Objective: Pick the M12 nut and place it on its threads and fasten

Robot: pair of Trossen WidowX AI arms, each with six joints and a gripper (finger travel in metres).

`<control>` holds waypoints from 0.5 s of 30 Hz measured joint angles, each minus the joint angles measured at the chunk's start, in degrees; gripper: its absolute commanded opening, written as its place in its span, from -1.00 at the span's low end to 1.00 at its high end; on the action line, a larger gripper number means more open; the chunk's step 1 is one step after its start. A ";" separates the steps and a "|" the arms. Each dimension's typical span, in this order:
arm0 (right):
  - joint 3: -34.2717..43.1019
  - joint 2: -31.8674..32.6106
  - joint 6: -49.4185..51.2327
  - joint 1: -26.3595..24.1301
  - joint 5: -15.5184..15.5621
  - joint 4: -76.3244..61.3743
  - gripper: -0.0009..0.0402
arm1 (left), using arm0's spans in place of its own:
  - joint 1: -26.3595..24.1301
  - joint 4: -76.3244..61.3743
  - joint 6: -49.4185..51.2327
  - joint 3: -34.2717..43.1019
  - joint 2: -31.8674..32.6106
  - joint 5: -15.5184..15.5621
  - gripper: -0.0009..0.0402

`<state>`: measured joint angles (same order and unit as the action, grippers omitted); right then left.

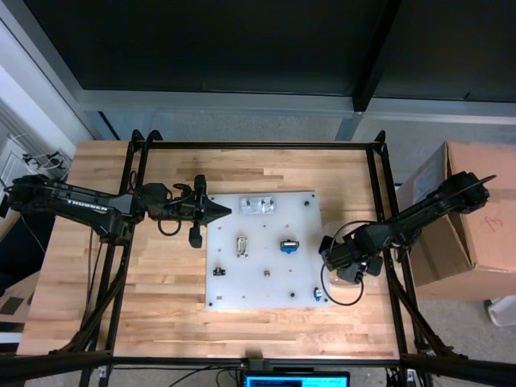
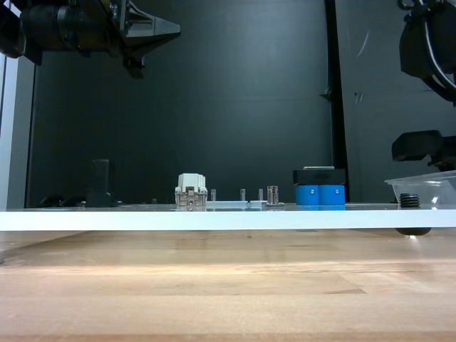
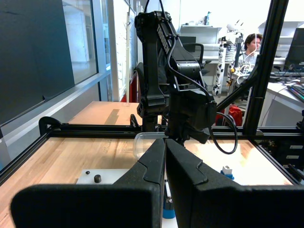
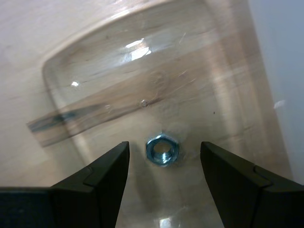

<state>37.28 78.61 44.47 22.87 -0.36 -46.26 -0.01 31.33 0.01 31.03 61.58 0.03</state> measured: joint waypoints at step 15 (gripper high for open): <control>-1.07 0.02 1.07 -0.02 0.00 0.72 -0.69 | 0.00 0.00 0.00 0.00 0.00 0.00 -0.96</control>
<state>36.21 78.63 45.54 22.85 -0.36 -45.54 -0.01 31.33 0.01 31.03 61.58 0.03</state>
